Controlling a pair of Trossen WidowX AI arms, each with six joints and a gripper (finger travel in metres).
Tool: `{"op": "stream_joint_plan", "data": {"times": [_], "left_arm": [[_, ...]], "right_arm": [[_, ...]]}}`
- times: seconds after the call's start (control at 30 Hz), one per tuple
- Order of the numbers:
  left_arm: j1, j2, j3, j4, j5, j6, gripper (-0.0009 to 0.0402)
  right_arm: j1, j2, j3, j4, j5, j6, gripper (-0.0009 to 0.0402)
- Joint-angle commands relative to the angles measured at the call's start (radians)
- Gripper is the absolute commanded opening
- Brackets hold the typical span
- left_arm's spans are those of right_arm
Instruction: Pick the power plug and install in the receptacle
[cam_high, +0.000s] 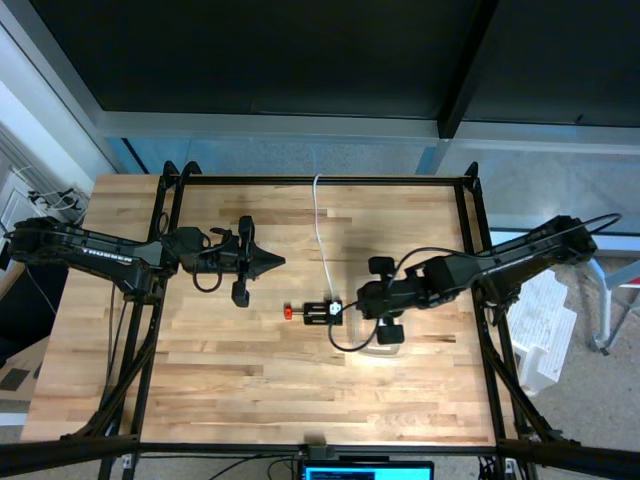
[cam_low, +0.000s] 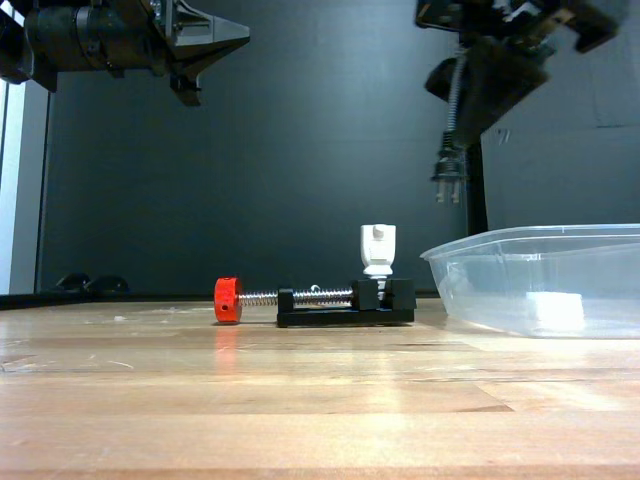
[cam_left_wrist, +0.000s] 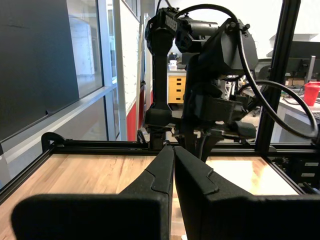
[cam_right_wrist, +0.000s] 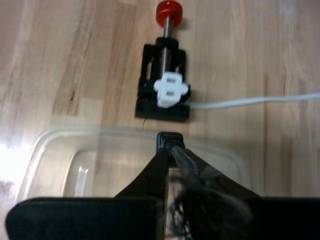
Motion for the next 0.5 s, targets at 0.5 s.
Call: {"op": "stream_joint_plan", "data": {"times": [0.5], "left_arm": [[0.000,0.000,0.000,0.000,0.000,0.000,0.0000]], "right_arm": [[-0.035,0.196,0.151,0.054,-0.002,-0.032,0.0000]]}}
